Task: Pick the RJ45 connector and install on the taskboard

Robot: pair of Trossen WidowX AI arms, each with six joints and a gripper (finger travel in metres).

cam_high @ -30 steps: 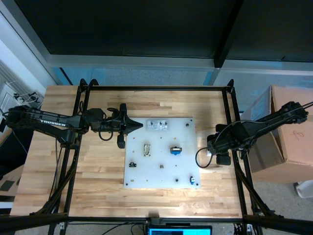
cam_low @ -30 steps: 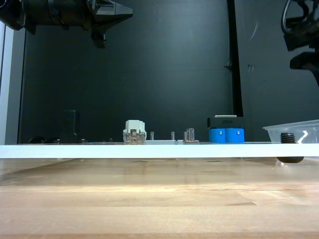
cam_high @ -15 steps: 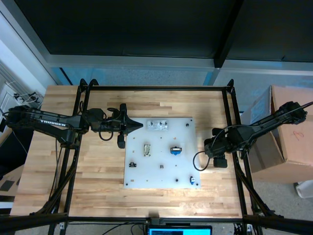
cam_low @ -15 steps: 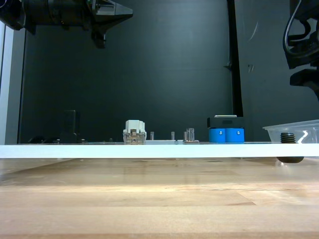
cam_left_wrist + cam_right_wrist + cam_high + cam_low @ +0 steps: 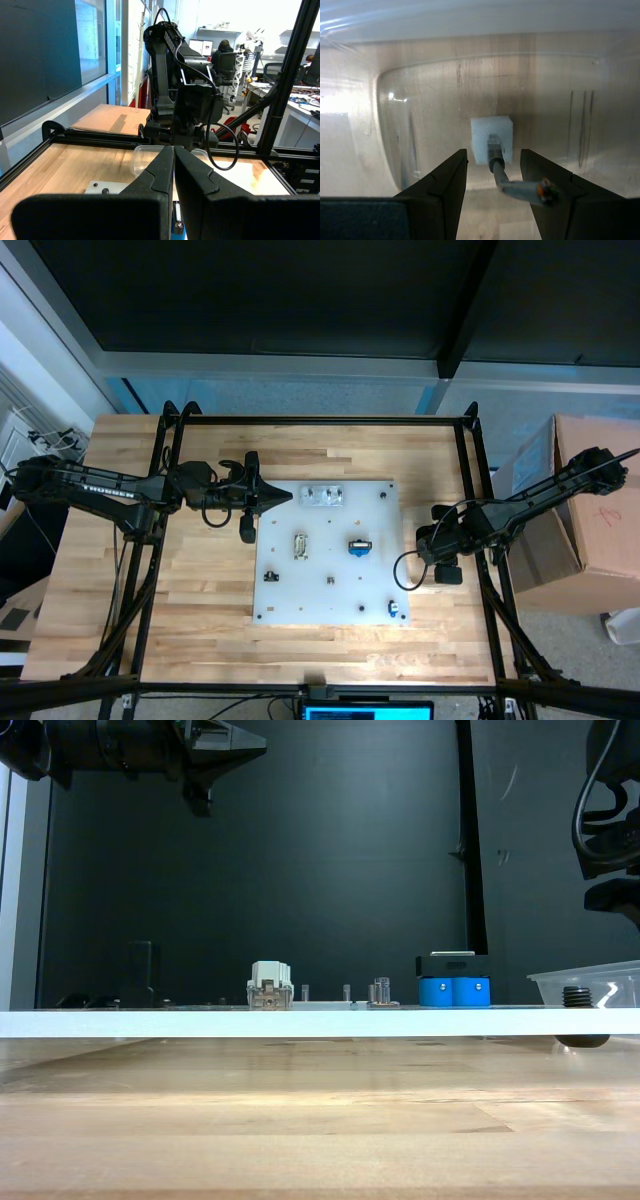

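Observation:
The RJ45 connector (image 5: 493, 149) stands plugged into a small white block (image 5: 491, 131) on the floor of a clear tray (image 5: 380, 100), its grey cable (image 5: 520, 189) curling away. My right gripper (image 5: 492, 153) hangs open straight above it, one finger on each side, touching nothing. From above, the right gripper (image 5: 432, 543) is just right of the white taskboard (image 5: 300, 592). My left gripper (image 5: 288, 496) hovers high over the board's far-left edge, its fingers (image 5: 165, 165) pressed shut with nothing between them.
The board carries a blue part (image 5: 359, 547), a grey socket (image 5: 270, 987) and small pegs. A black knob (image 5: 574, 997) sits in the tray (image 5: 590, 982). A cardboard box (image 5: 590, 510) stands beyond the table's right edge. Black frame rails (image 5: 468, 480) border the table.
My right gripper has come down lower over the tray and shifted slightly toward the board. The left arm has not moved.

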